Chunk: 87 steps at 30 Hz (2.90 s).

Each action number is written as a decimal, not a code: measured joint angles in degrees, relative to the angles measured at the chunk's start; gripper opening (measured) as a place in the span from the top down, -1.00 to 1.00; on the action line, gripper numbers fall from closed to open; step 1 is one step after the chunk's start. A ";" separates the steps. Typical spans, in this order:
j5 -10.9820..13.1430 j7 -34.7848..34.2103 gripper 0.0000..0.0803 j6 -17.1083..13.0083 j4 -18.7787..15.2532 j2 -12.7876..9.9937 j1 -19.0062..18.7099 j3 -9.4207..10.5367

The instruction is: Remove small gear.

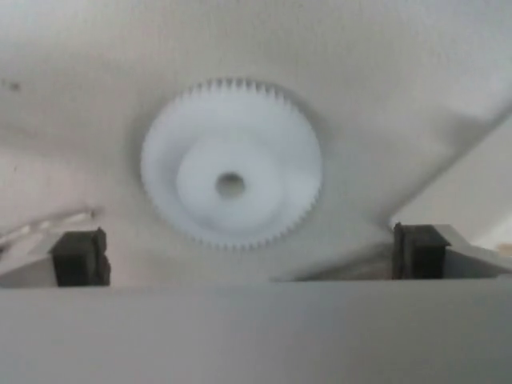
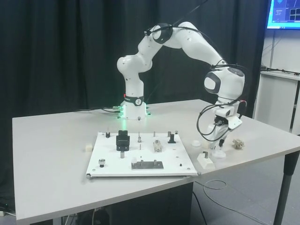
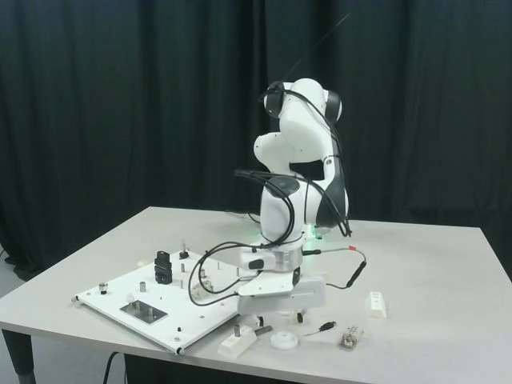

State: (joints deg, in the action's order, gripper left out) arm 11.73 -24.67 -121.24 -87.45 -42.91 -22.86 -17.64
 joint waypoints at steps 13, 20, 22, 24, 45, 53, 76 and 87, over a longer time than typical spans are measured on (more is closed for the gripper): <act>-1.98 0.01 -0.98 4.27 -0.10 2.99 0.52 -0.05; -2.58 0.84 -0.99 4.77 -0.57 3.82 0.66 -0.05; -2.70 1.14 -0.99 4.77 -0.71 3.95 0.66 -0.05; -2.88 1.28 -0.99 4.77 -0.89 4.11 0.66 -0.05; -4.27 1.29 -0.99 4.41 -1.11 4.38 1.89 -0.05; -7.35 1.29 -0.99 4.03 -1.11 4.47 4.12 -0.05; -12.38 11.39 -0.99 3.11 -1.25 6.81 18.98 0.05; -9.11 21.14 -0.99 0.86 -2.78 7.77 26.41 -0.03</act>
State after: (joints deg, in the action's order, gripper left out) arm 2.62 -3.53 -120.38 -90.23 -35.14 3.56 -17.66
